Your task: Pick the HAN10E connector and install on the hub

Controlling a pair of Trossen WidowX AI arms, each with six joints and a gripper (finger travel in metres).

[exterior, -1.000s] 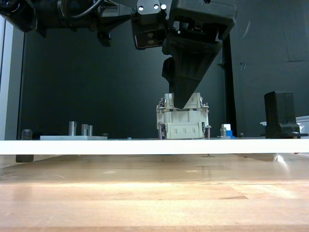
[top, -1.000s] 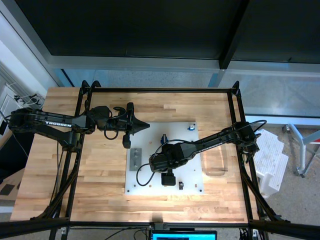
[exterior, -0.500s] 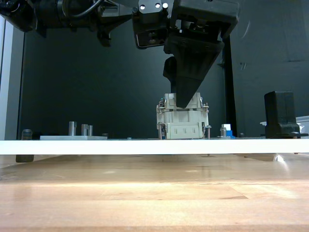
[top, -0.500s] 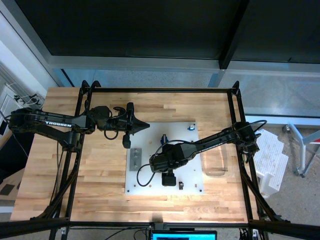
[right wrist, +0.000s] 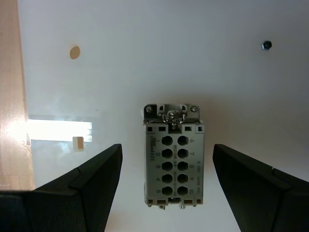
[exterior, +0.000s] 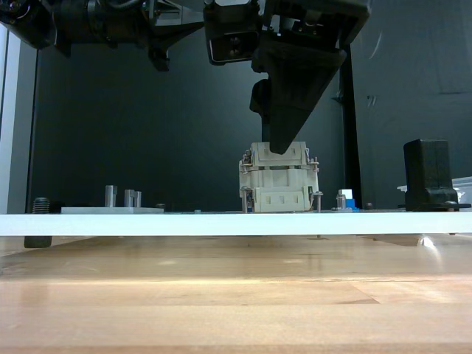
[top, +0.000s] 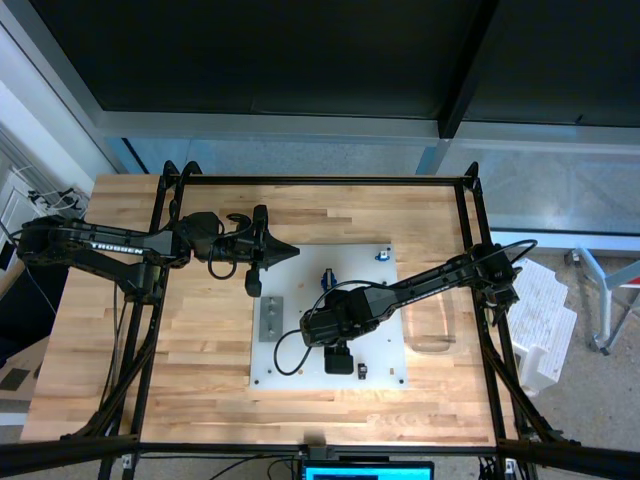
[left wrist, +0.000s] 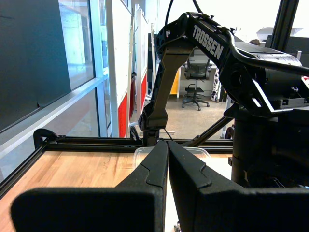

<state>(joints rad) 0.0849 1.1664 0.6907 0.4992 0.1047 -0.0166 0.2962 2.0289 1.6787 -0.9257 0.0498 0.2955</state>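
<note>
Light wooden table (top: pixel 200 380), with both arms reaching inward over it.

White square plate (top: pixel 290 372), lying flat at mid-table, with the parts mounted on it.

Left gripper (left wrist: pixel 167 159), at the plate's far-left corner and well apart from the work. Its black fingers are pressed together with nothing between them.

Right gripper (right wrist: pixel 167 147), pointing down over the near middle of the plate. Its black fingers (right wrist: pixel 96 179) are spread wide and grip nothing, standing either side of the plug without touching its sides.

Hub (exterior: pixel 279 198) — beige socket base fixed to the plate.

HAN10E connector (exterior: pixel 299 158) — pale grey block with two rows of round contact holes. It sits squarely on top of the hub, under the right claw.

Step judged: insertion looks made, release in hand. The next move calls for a straight lift clear — no sideways drag that could unseat the plug.
</note>
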